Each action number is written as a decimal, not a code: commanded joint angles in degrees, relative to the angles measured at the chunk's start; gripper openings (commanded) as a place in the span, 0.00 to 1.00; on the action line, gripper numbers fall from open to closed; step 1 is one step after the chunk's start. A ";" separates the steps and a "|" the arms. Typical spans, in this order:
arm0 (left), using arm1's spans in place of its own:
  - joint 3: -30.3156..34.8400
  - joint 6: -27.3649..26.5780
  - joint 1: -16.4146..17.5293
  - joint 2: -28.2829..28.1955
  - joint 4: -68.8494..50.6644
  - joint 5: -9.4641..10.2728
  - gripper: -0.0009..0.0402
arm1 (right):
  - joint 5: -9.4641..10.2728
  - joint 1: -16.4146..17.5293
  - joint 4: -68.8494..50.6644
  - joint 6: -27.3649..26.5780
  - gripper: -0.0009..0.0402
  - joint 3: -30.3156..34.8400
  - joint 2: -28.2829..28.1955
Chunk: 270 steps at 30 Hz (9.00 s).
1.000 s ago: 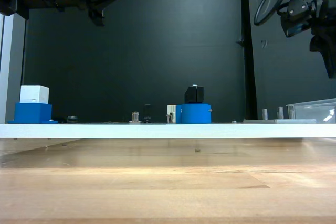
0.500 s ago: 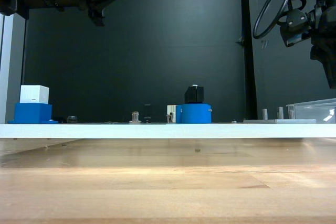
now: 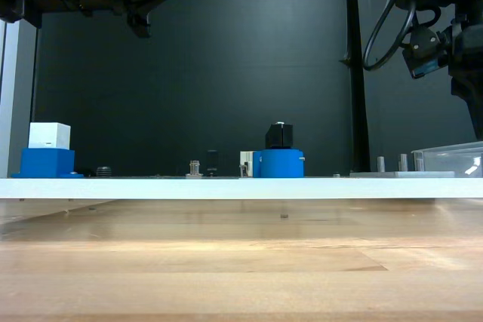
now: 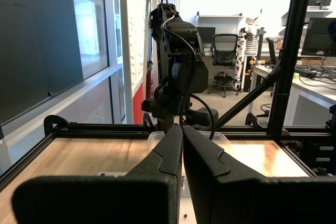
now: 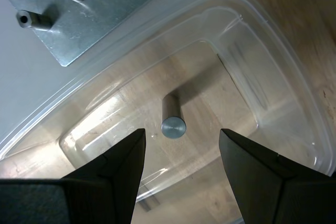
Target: Pick the 16mm cylinder and place it in the taskboard
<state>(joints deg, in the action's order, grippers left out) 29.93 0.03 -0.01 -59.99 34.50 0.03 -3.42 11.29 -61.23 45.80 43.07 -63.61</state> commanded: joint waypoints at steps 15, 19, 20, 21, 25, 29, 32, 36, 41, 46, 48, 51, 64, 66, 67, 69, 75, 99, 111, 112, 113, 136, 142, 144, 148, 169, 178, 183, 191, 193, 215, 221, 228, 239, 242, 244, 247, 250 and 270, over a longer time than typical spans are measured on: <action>0.02 0.02 0.00 -0.02 0.02 -0.02 0.02 | -0.04 0.37 2.89 0.85 0.49 -1.77 -2.51; 0.02 0.00 0.00 -0.02 0.02 -0.02 0.02 | -0.04 0.50 5.51 1.77 0.49 -3.43 -2.51; 0.02 0.02 0.00 -0.02 0.02 -0.02 0.02 | -0.02 0.50 6.25 1.75 0.49 -3.85 -2.51; 0.02 0.02 0.02 -0.02 0.02 -0.02 0.02 | -0.04 0.57 6.93 1.75 0.49 -4.20 -2.51; 0.02 0.02 0.02 -0.02 0.02 -0.02 0.02 | -0.02 0.66 7.76 1.73 0.49 -4.81 -2.97; 0.02 0.00 0.02 -0.02 0.02 -0.02 0.02 | 0.00 0.76 7.98 1.57 0.49 -5.11 -3.65; 0.02 0.02 0.00 -0.02 0.02 -0.02 0.02 | 0.02 0.90 8.26 1.53 0.49 -5.64 -3.69; 0.02 0.02 0.00 -0.02 0.02 -0.02 0.02 | 0.07 0.98 8.55 1.53 0.49 -6.38 -3.69; 0.02 0.02 0.02 -0.02 0.02 -0.02 0.02 | 0.00 1.07 10.21 1.53 0.49 -7.37 -3.67; 0.02 0.02 0.00 -0.02 0.02 -0.02 0.02 | 0.00 1.11 10.93 1.53 0.46 -7.80 -3.67; 0.02 0.02 0.02 -0.02 0.02 -0.02 0.02 | 0.00 1.11 10.99 1.53 0.44 -7.80 -3.67; 0.02 0.02 0.00 -0.02 0.02 -0.02 0.02 | 0.00 1.11 11.02 1.53 0.41 -7.80 -3.67; 0.02 0.02 0.00 -0.02 0.02 -0.02 0.02 | 0.22 1.11 11.28 1.53 0.21 -7.80 -3.67; 0.02 0.02 0.02 -0.02 0.02 -0.02 0.02 | 0.24 1.11 11.41 1.53 0.18 -7.80 -3.67; 0.02 0.02 0.02 -0.02 0.02 -0.02 0.02 | 0.24 1.11 11.45 1.53 0.17 -7.80 -3.67; 0.02 0.02 0.02 -0.02 0.02 -0.02 0.02 | 0.24 1.11 11.50 1.53 0.15 -7.80 -3.67; 0.02 0.02 0.00 -0.02 0.02 -0.02 0.02 | 0.48 1.14 11.76 1.53 0.09 -7.80 -3.67; 0.02 0.00 0.00 -0.02 0.02 -0.02 0.02 | 0.48 1.25 2.16 0.35 0.06 1.38 -3.23; 0.02 0.02 0.00 -0.02 0.02 -0.02 0.02 | 0.31 1.42 -2.19 0.15 0.06 7.32 -3.26; 0.02 0.02 0.00 -0.02 0.02 -0.02 0.02 | 0.07 1.46 -2.67 0.17 0.06 7.76 -3.26; 0.02 0.02 0.02 -0.02 0.02 -0.02 0.02 | -0.04 1.46 -2.89 0.17 0.06 8.15 -3.26; 0.02 0.02 0.00 -0.02 0.02 -0.02 0.02 | 0.46 1.99 -4.31 -9.53 0.06 10.75 -3.41; 0.02 0.02 0.02 -0.02 0.02 -0.02 0.02 | 0.48 2.08 -4.44 -10.38 0.06 10.75 -3.41; 0.02 0.02 0.00 -0.02 0.02 -0.02 0.02 | 0.48 2.12 -4.42 -11.32 0.06 10.75 -3.41; 0.02 0.02 0.02 -0.02 0.02 -0.02 0.02 | 0.46 2.25 -4.35 -13.18 0.06 10.75 -3.78; 0.02 0.02 0.02 -0.02 0.02 -0.02 0.02 | 0.48 3.10 -5.01 -16.04 0.06 21.81 -15.67; 0.02 0.02 0.02 -0.02 0.02 -0.02 0.02 | 0.52 3.89 -5.18 -16.02 0.06 27.58 -22.45; 0.02 0.02 0.00 -0.02 0.02 -0.02 0.02 | 0.59 4.35 -5.33 -16.02 0.06 30.53 -25.46; 0.02 0.00 0.00 -0.02 0.02 -0.02 0.02 | 0.59 5.29 -5.05 -16.02 0.06 34.29 -30.23; 0.02 0.02 0.02 -0.02 0.02 -0.02 0.02 | 0.63 5.49 -4.35 -16.02 0.06 34.82 -31.06; 0.02 0.02 0.02 -0.02 0.02 -0.02 0.02 | 2.01 6.25 -1.49 -15.61 0.06 38.75 -37.92; 0.02 0.02 0.00 -0.02 0.02 -0.02 0.02 | 2.14 6.27 -0.79 -15.61 0.06 39.01 -39.47; 0.02 0.02 0.00 -0.02 0.02 -0.02 0.02 | 2.12 6.34 1.16 -15.61 0.06 39.04 -40.72; 0.02 0.02 0.00 -0.02 0.02 -0.02 0.02 | 2.10 6.36 2.23 -15.63 0.06 40.70 -42.80; 0.02 0.02 0.02 -0.02 0.02 -0.02 0.02 | 2.10 6.36 2.36 -15.63 0.06 40.74 -43.01; 0.02 0.02 0.00 -0.02 0.02 -0.02 0.02 | 2.08 6.36 2.45 -15.63 0.06 40.74 -43.01; 0.02 0.02 0.00 -0.02 0.02 -0.02 0.02 | 2.08 6.34 2.49 -15.45 0.06 40.74 -43.01; 0.02 0.02 0.02 -0.02 0.02 -0.02 0.02 | 2.03 6.36 2.56 -15.19 0.06 40.74 -43.01; 0.02 0.00 0.02 -0.02 0.02 -0.02 0.02 | 2.03 6.38 3.56 -14.99 0.06 39.74 -43.01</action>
<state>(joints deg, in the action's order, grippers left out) 29.93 0.03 -0.01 -60.01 34.52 0.03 -1.37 17.67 -57.74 30.79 82.91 -106.63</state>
